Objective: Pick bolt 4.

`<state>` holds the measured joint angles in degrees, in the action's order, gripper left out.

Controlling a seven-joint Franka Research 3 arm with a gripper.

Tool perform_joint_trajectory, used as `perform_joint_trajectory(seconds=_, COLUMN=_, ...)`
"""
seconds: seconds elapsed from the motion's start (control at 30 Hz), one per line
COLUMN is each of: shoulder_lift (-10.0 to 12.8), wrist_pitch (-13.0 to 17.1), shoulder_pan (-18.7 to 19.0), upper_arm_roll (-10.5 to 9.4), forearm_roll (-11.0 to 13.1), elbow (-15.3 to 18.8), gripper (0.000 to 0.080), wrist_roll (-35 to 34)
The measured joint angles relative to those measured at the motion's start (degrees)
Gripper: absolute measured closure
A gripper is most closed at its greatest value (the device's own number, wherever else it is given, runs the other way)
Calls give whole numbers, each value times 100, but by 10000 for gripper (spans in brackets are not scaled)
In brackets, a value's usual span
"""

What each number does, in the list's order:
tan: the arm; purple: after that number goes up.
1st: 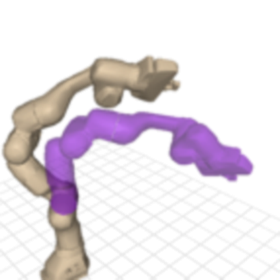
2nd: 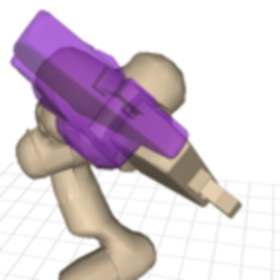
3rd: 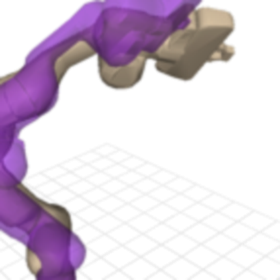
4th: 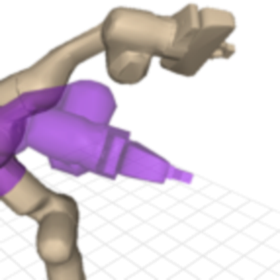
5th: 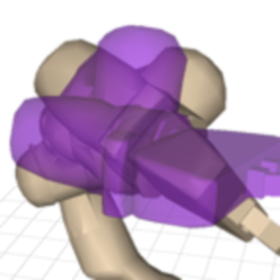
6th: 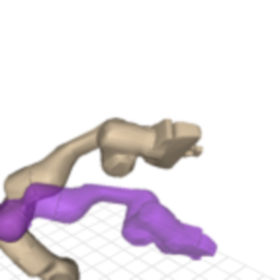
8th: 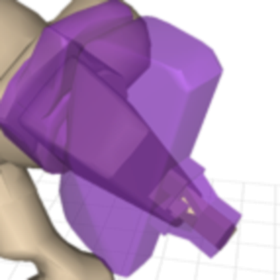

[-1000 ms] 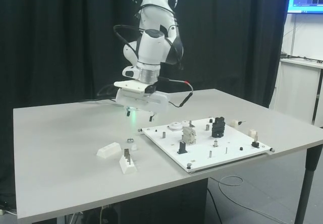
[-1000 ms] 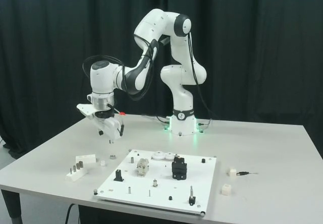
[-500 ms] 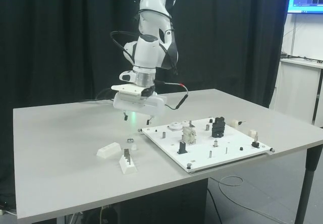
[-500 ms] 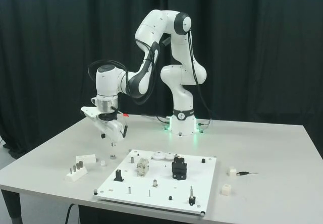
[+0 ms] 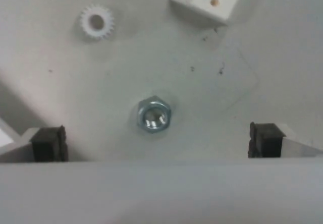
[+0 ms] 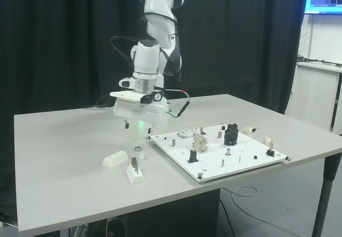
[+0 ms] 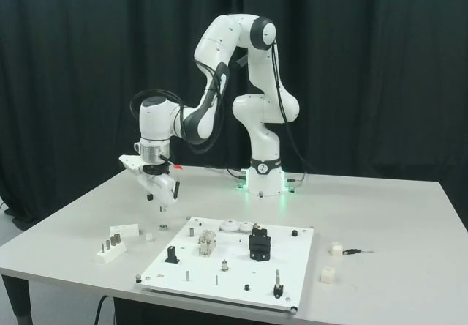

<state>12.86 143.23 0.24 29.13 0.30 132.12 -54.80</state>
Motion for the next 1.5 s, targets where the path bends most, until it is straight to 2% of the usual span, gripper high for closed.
perform_joint_trajectory(seconds=0.27, shoulder_lift=-101, wrist_pitch=481, shoulder_pan=0, upper_arm_roll=119, forearm_roll=378, elbow=424, gripper=3, wrist_roll=59)
perform_joint_trajectory(seconds=0.47, shoulder_lift=-118, wrist_pitch=786, shoulder_pan=0, upper_arm_roll=110, forearm_roll=678, elbow=661, gripper=3, wrist_roll=244)
perform_joint_trajectory(seconds=0.63, shoulder_lift=-98, wrist_pitch=936, shoulder_pan=0, upper_arm_roll=81, forearm_roll=836, elbow=754, gripper=3, wrist_roll=285)
perform_joint_trajectory(seconds=1.1, shoulder_lift=331, wrist_pitch=1519, shoulder_pan=4, upper_arm_roll=-22, forearm_roll=1086, elbow=756, gripper=3, wrist_roll=286)
perform_joint_trajectory(seconds=1.5, shoulder_lift=675, wrist_pitch=1606, shoulder_pan=4, upper_arm_roll=-73, forearm_roll=1174, elbow=623, gripper=3, wrist_roll=326)
